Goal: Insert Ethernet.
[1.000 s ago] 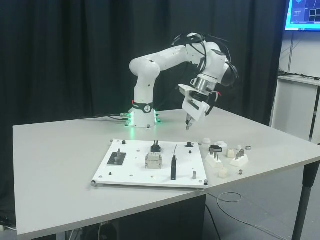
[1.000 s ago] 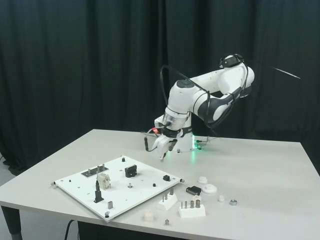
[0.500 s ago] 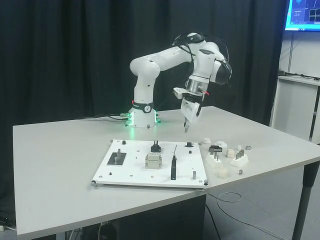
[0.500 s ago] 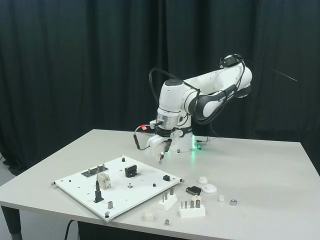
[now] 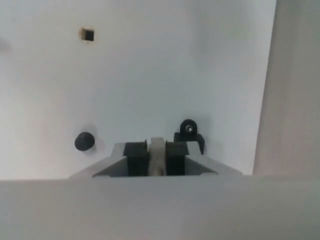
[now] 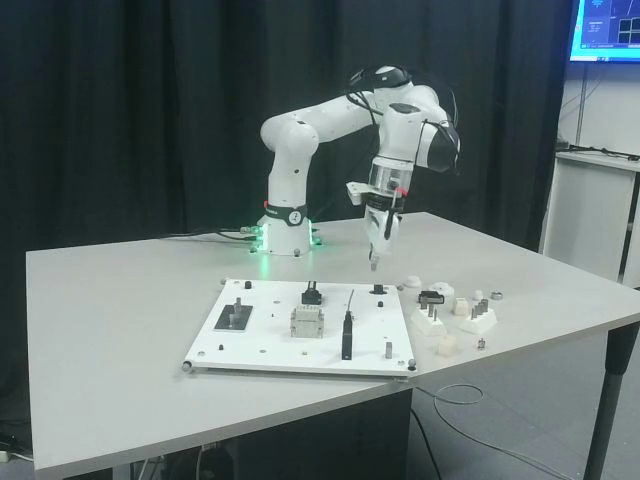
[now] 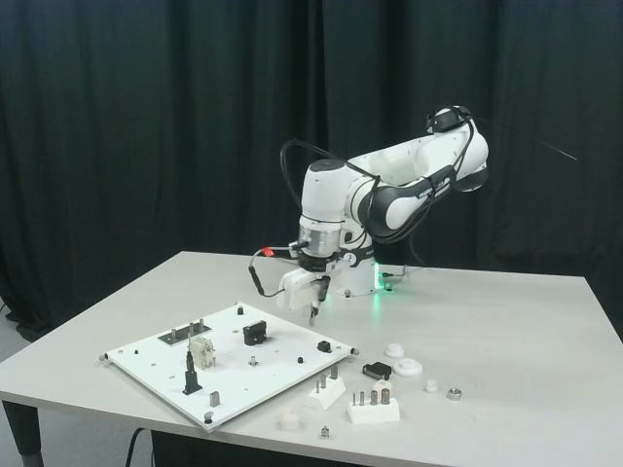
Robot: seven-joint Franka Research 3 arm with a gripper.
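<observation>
Wrist view: a thin grey Ethernet plug [image 5: 157,156] sits pinched between the two black fingertips of the gripper [image 5: 157,159], above the white board [image 5: 150,75], near a small black socket block [image 5: 189,136] and a round black knob [image 5: 84,141]. From the first room view, the gripper [image 6: 376,258] hangs above the board's [image 6: 270,335] far edge, clear of its surface. White fixtures [image 6: 452,318] sit on the grey table [image 6: 100,330] just beside the board.
</observation>
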